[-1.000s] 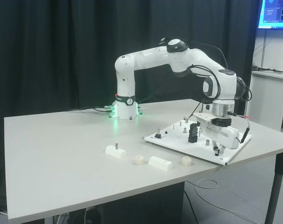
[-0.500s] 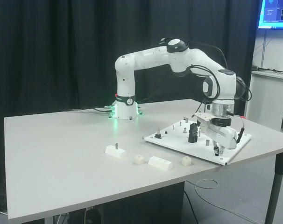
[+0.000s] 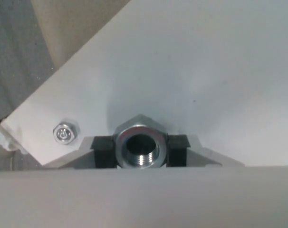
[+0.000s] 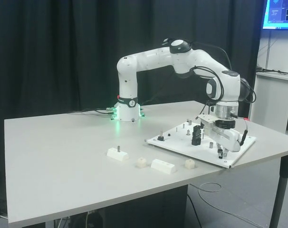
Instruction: Insert bolt 4.
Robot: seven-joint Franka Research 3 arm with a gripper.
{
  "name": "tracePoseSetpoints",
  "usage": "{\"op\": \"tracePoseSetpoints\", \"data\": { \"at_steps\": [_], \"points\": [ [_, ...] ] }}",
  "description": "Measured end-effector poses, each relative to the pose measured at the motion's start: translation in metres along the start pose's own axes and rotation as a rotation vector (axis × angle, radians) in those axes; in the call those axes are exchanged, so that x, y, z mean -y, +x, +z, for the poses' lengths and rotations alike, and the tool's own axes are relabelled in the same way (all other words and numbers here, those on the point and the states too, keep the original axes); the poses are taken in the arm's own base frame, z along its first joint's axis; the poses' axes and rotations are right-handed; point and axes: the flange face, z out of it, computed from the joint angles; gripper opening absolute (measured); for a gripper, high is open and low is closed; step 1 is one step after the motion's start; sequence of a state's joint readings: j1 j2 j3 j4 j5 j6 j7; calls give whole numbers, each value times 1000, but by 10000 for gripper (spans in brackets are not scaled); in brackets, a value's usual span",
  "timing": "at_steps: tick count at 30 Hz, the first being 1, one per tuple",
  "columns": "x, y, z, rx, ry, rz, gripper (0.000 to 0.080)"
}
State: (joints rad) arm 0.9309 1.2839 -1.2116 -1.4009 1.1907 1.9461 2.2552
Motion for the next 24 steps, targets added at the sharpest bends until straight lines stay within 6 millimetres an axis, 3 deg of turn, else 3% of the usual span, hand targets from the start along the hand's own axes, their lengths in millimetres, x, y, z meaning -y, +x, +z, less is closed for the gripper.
{"op": "tracePoseSetpoints", "data": {
  "at_steps": [15,16,24],
  "points": [
    [5,1,-2,11,19,8,225],
    [6,1,-4,13,22,8,430],
    [13,1,-18,24,49,12,430]
  ]
}}
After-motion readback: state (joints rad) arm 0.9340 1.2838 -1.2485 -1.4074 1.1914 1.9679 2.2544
